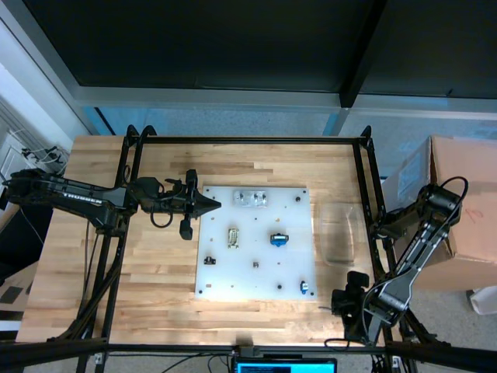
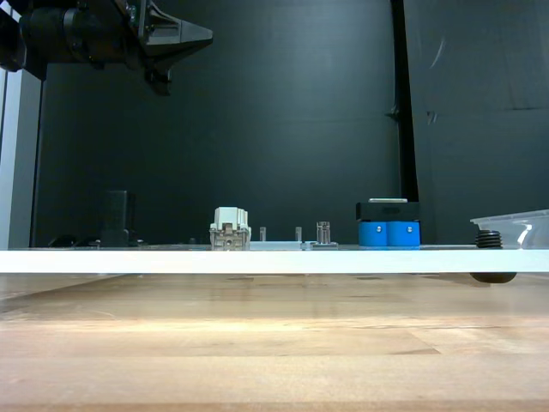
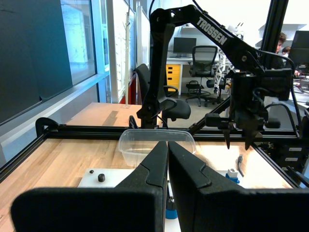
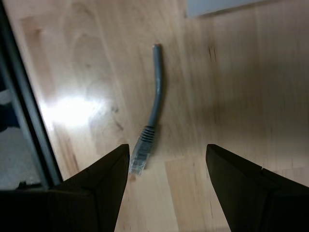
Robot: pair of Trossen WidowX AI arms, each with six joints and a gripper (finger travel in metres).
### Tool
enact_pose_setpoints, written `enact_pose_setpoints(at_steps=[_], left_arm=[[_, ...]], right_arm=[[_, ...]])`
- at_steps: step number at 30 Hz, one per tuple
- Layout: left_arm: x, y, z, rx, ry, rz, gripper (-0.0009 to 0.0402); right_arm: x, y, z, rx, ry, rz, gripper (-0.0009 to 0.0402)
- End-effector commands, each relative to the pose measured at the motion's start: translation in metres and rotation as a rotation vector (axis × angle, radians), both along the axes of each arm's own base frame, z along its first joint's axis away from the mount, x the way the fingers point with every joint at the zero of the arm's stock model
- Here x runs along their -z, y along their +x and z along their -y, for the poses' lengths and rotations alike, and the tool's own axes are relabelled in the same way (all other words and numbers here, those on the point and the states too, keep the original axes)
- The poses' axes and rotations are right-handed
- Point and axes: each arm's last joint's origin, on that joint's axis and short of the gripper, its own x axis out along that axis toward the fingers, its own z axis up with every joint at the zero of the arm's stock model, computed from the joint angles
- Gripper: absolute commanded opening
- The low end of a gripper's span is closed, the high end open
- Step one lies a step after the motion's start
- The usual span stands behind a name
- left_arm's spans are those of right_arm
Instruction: Remove the RJ45 connector from the taskboard and place in the container
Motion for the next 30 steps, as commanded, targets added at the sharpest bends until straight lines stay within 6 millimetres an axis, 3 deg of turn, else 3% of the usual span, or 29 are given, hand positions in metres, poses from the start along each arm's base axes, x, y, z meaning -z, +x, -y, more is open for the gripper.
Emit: enact_pose_setpoints(at_steps=[1,21,30], left_arm=[[0.000,0.000,0.000,0.000,0.000,0.000,0.0000],[0.000,0.000,0.000,0.000,0.000,0.000,0.0000],[0.000,0.000,0.000,0.000,0.000,0.000,0.0000]], right_arm=[[0.006,0.000,-0.004,0.013,0.001,-0.019,0.0220],[0.044,0.002,-0.021,0.003,-0.032,-0.076,0.0218],[0.056,0.002,-0.025,-0.001,-0.044,-0.082,0.0160]])
